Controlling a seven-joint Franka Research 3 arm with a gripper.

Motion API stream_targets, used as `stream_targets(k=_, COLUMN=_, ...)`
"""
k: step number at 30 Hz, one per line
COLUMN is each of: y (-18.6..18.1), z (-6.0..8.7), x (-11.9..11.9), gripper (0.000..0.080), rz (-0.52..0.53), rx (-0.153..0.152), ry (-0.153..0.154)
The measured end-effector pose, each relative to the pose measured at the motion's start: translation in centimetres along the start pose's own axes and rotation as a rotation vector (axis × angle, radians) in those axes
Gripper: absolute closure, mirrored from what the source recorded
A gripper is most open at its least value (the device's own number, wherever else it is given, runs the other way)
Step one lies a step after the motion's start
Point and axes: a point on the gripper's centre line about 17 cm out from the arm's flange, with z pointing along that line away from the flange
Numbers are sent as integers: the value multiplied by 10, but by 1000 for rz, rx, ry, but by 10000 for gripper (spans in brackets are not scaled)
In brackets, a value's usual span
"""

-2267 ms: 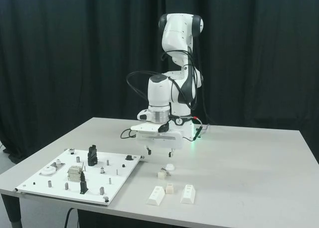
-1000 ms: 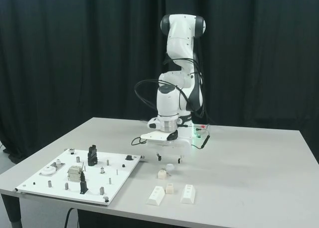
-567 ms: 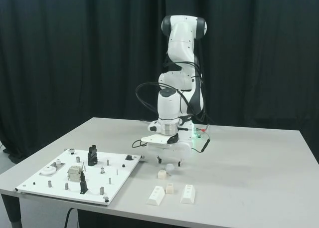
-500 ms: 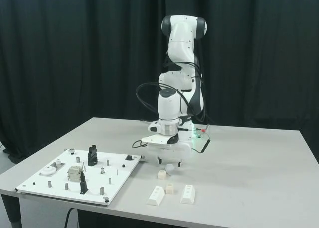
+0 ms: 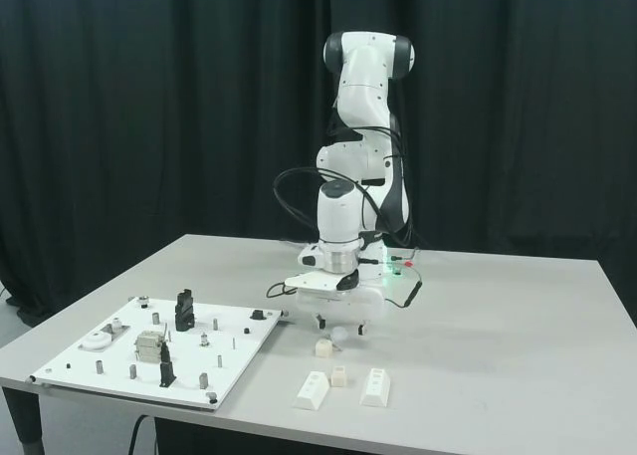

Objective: Pick medium gear.

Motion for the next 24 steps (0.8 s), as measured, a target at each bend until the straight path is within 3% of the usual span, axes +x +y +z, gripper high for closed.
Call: stream_targets(k=24, y=1, z=8, x=-1, gripper=3, rz=7, rx=-2, ry=-1)
